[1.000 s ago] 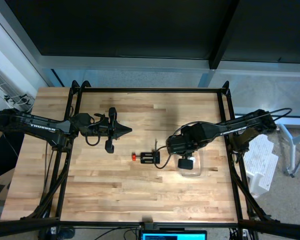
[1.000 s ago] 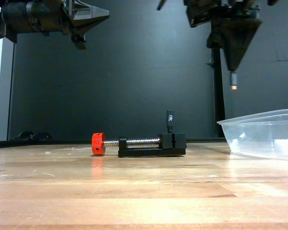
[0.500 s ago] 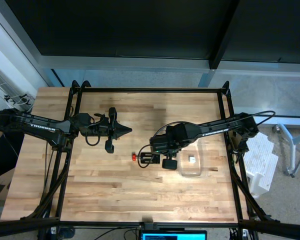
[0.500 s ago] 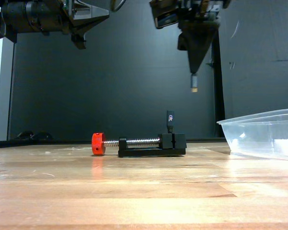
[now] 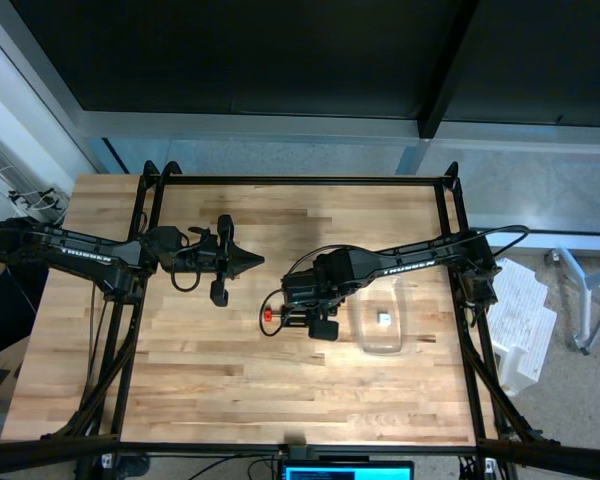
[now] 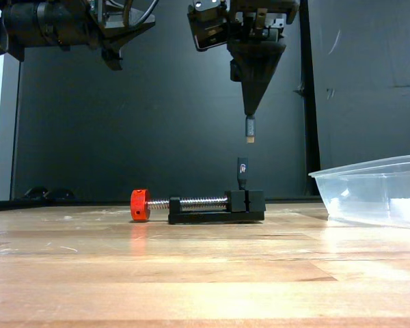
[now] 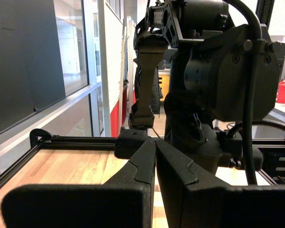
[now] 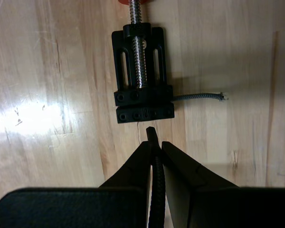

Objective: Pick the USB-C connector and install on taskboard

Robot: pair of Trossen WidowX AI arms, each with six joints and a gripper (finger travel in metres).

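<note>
The taskboard (image 6: 215, 208) is a small black clamp block with an orange-red knob (image 6: 139, 204), lying mid-table. It also shows in the high view as the taskboard (image 5: 290, 319) and in the right wrist view as the taskboard (image 8: 142, 102). My right gripper (image 6: 249, 111) hangs directly above its right end, shut on the USB-C connector (image 6: 249, 128). The connector points down, a short gap above a dark upright plug (image 6: 242, 172) on the block. The connector's tip (image 8: 152, 134) pokes out between my fingers. My left gripper (image 5: 248, 261) hovers high at the left, shut and empty.
A clear plastic tray (image 6: 369, 188) stands right of the taskboard, holding a small white cube (image 5: 383, 318). A short braided cable stub (image 8: 199, 96) sticks out of the block's side. The black frame rails (image 5: 300, 181) border the wooden table.
My right gripper has carried the connector leftward from above the tray to above the taskboard and come lower. The left arm has not moved.
</note>
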